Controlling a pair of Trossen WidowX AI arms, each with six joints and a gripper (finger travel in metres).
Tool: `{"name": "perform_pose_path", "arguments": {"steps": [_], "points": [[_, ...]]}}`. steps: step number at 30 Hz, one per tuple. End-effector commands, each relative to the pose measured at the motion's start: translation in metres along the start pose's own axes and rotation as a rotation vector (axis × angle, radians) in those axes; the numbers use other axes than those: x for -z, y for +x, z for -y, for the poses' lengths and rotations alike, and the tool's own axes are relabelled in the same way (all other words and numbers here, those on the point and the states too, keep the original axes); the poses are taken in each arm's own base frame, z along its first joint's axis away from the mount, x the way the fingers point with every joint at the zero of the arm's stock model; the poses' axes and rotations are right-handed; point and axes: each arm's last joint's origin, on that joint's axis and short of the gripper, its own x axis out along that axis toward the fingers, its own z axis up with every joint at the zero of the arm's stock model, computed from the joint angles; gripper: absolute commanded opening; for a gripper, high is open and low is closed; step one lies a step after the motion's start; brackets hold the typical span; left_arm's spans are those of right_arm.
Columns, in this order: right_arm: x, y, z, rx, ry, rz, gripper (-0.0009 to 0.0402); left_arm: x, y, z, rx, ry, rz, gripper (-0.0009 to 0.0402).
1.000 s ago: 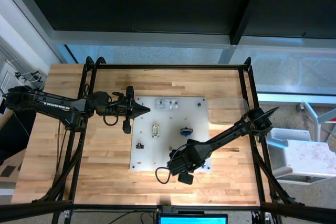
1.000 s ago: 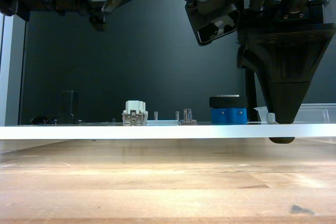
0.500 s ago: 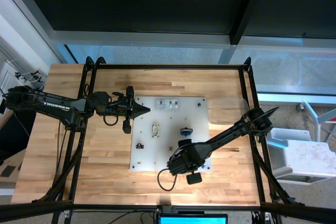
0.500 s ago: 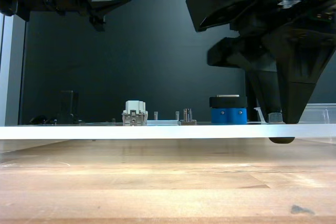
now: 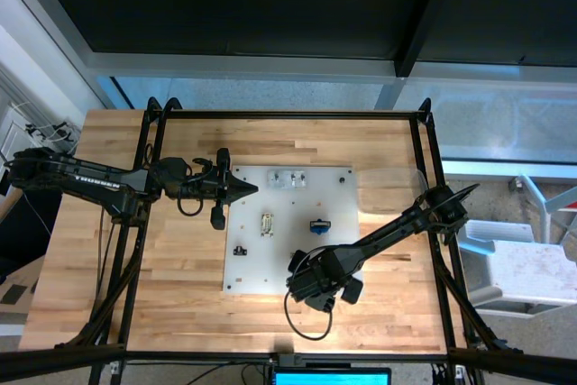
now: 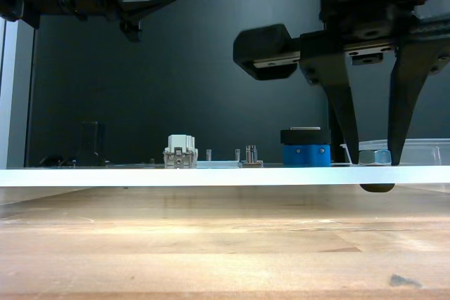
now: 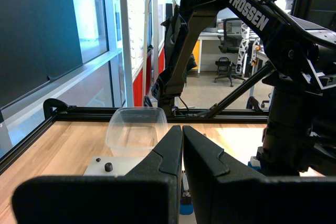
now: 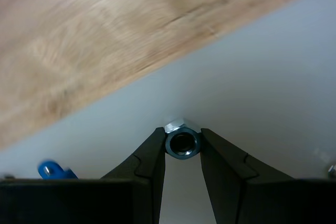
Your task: Unfasten the M12 fastener and place in the container
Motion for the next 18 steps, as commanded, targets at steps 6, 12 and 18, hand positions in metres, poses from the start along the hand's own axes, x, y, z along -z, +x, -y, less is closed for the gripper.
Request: {"name": "perform_pose_path", "arguments": {"steps": [6, 12, 18], "points": [[0.0006, -0.002, -0.0005, 0.0, -0.352, -0.004, 0.0005, 0.0, 0.0001, 0.0, 0.0, 0.0, 0.0, 0.0], [0.0007, -0.0018, -0.0004, 0.0, -0.389, -0.004, 0.0005, 0.0, 0.0001, 0.0, 0.0, 0.0, 0.0, 0.0], [0.0007, -0.002, -0.0004, 0.0, -0.38, -0.003, 0.0027, 0.0, 0.0001, 0.0, 0.0, 0.0, 0.0, 0.0]]}}
